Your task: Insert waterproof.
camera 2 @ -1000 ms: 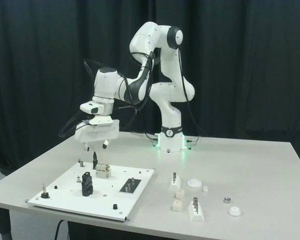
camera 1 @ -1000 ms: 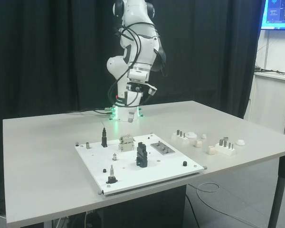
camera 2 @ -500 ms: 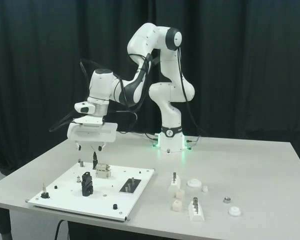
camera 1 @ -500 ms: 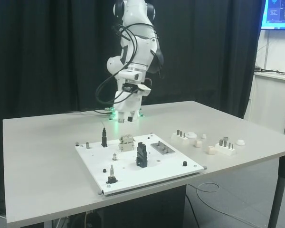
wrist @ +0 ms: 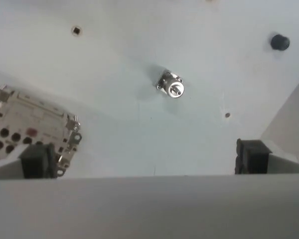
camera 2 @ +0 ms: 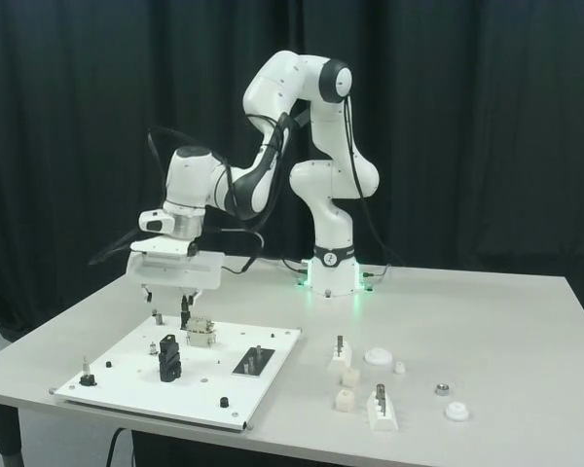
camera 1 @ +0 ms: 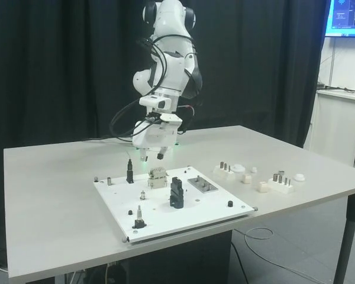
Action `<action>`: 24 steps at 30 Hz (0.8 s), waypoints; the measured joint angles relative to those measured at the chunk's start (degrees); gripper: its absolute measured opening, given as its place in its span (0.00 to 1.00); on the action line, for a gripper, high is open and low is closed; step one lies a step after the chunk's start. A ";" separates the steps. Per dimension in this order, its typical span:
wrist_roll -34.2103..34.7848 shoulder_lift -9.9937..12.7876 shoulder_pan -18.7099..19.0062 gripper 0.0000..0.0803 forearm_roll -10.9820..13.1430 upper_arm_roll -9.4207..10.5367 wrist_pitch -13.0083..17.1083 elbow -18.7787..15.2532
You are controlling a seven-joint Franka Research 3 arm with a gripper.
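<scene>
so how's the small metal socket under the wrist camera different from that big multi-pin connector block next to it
The small metal socket is round, with one central opening; the multi-pin connector block is rectangular, with rows of many holes. The socket is far smaller than the block. The socket lies between the tool fingers' line, while the block sits off to one side, partly behind one finger. Both stand on the white board.

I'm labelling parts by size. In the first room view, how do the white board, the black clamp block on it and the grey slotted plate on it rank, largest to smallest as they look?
1. The white board, by far the largest.
2. and 3. The black clamp block stands taller and the grey slotted plate lies flat and wider; they look alike in size, so I won't rank them.
</scene>
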 joint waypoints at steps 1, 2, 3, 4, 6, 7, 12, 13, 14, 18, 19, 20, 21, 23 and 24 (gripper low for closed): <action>0.00 0.22 -0.11 1.00 0.17 -0.01 -0.02 0.05; 0.00 0.43 -0.21 1.00 0.34 -0.03 -0.07 0.08; 0.00 0.60 -0.30 1.00 0.47 -0.05 -0.12 0.08; 0.00 0.77 -0.39 1.00 0.58 -0.07 -0.19 0.09; 0.00 1.05 -0.56 1.00 0.75 -0.07 -0.37 0.09; 0.00 1.16 -0.64 1.00 0.81 -0.07 -0.50 0.09; 0.01 1.31 -0.77 1.00 1.70 -0.07 -1.34 0.09; 0.01 1.31 -0.77 1.00 1.92 -0.07 -1.43 0.09; 0.01 1.31 -0.77 1.00 2.11 -0.07 -1.51 0.09; 0.24 1.31 -0.76 1.00 2.68 -0.05 -1.76 0.09; 0.34 1.32 -0.76 1.00 2.77 -0.03 -1.86 0.09; 0.41 1.33 -0.76 1.00 2.86 -0.02 -1.95 0.09; 0.44 1.34 -0.76 1.00 2.93 -0.01 -2.03 0.09; 0.46 1.37 -0.76 1.00 3.01 0.02 -2.14 0.09; 0.48 1.40 -0.76 1.00 3.04 0.03 -2.16 0.09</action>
